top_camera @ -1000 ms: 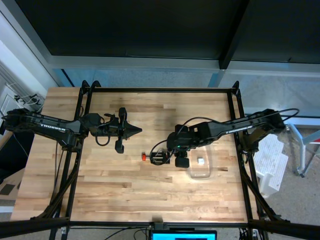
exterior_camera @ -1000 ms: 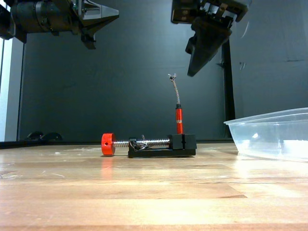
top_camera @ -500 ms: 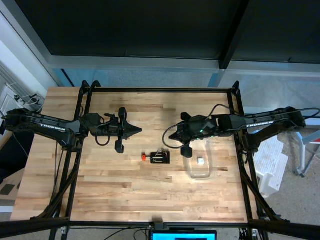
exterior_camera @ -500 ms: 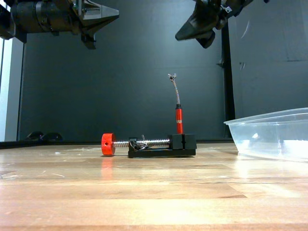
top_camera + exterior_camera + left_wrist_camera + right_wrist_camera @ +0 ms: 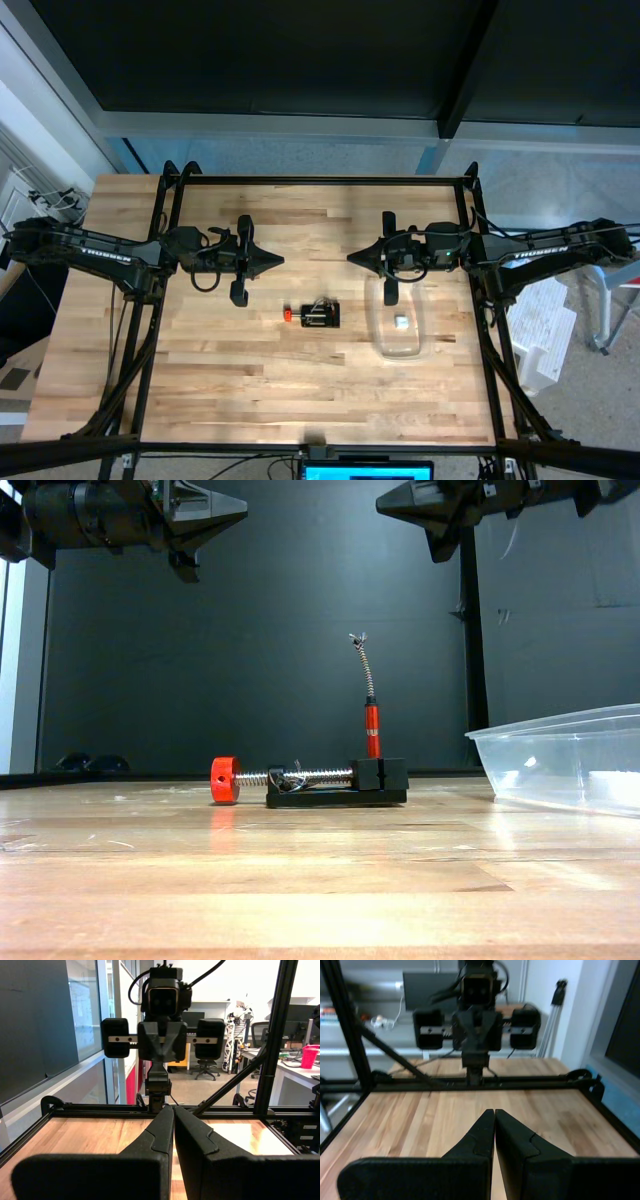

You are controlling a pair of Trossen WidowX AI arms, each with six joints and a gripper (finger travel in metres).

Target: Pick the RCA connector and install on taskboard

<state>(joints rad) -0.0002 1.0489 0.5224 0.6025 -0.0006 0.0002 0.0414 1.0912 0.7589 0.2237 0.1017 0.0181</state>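
The right gripper point(image 5: 352, 258), jaws closed and empty, has drawn back high and level opposite the closed, parked left gripper point(image 5: 280, 261), leaving the RCA connector point(image 5: 371, 725) upright on the taskboard point(image 5: 322, 317), so installation looks complete.

In the low view the upper edge is cutting off both arms. Only the left tool point(image 5: 240, 509) is showing, high beyond the taskboard point(image 5: 335, 783) toward its left, and the right tool point(image 5: 384, 500), high beyond it toward its right. The clear tray point(image 5: 560, 755), right of the taskboard, is running out past the side edge. From above, the taskboard's metal fittings point(image 5: 320, 305) are appearing too small to tell apart, and the whitish bit point(image 5: 401, 321) lying in the tray is looking too small to identify.
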